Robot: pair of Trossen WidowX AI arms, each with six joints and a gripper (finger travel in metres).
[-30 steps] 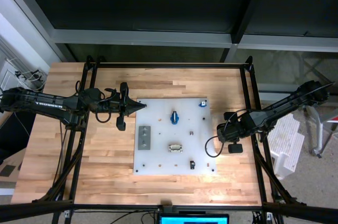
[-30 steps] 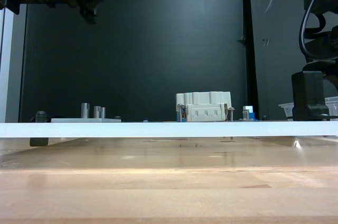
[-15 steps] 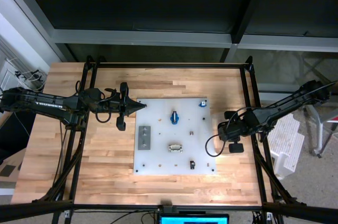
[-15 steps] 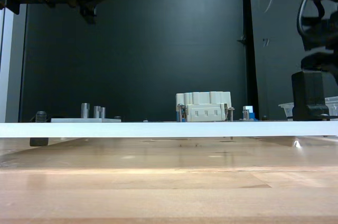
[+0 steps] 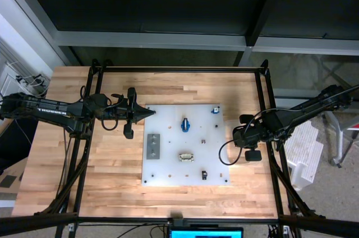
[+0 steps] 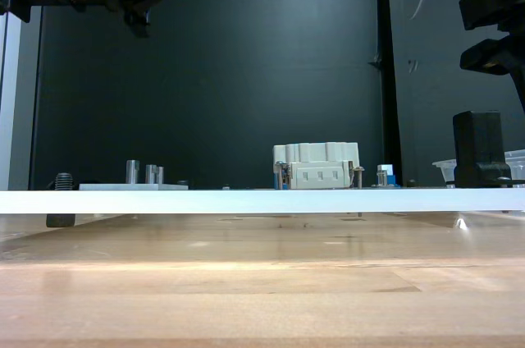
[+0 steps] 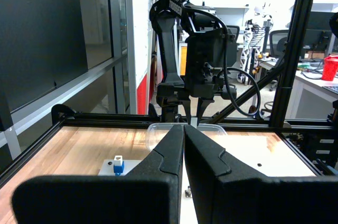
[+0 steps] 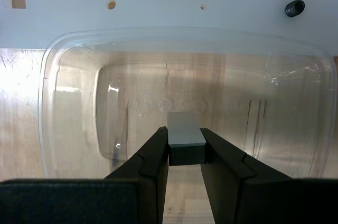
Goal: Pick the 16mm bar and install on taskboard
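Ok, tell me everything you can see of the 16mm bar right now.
The 16mm bar is a grey block, metal by its look, one flat pale face showing. It is clamped between the right gripper's fingers, above a clear plastic tray beside the taskboard, clear of any seat. The left gripper, shut, hovers over the taskboard's far-left corner.
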